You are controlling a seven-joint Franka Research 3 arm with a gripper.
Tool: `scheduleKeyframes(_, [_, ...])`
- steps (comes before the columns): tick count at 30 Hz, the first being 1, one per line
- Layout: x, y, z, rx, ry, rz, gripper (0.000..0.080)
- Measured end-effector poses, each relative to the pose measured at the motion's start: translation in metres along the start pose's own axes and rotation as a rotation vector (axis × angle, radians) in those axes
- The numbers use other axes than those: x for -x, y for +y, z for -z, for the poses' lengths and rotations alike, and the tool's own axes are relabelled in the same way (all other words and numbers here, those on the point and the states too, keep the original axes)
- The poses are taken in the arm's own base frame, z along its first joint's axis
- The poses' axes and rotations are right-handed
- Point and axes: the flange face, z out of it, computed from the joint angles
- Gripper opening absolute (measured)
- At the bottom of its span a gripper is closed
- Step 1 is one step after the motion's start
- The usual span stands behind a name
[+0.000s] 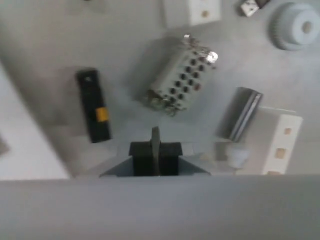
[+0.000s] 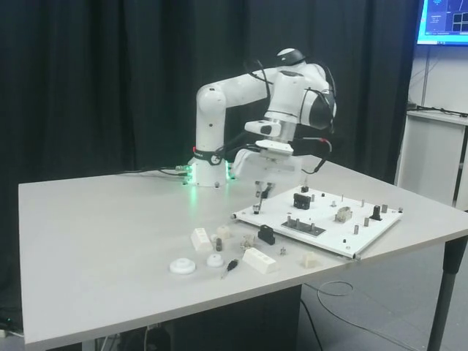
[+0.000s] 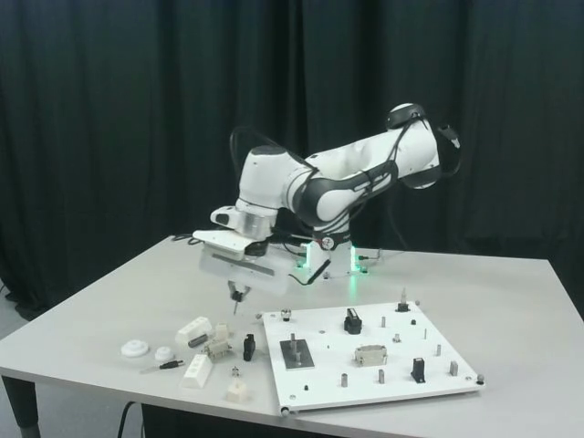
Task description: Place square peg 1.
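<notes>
We are seeing the gripper hanging above the grey table, just off the edge of the white board and over the loose parts lying there. Its two black fingers are pressing narrowly together on a slim grey piece, which we are taking to be the square peg. The peg is standing upright between the pads. It is showing as a thin, flat-sided grey sliver that is poking a little past the fingertips, and its lower end is hanging clear of the table in the second room view. We cannot tell its full length, since the fingers are covering most of it.

Beneath the gripper a grey multi-pin connector is lying tilted on the table. A black bar-shaped part is lying near it on one side. On the other side a grey metal bar is resting against a white block. A white gear is sitting farther off.
</notes>
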Motion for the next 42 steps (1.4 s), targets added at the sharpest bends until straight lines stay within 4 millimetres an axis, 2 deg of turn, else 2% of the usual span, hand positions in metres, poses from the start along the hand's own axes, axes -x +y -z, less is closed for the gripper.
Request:
scheduleKeyframes(14, [-0.026,0.030,-0.025,0.012,-0.021,0.014,0.0025])
scheduleKeyframes(42, [-0.059,0.088,-0.061,-0.001,-0.040,-0.084,0.0025])
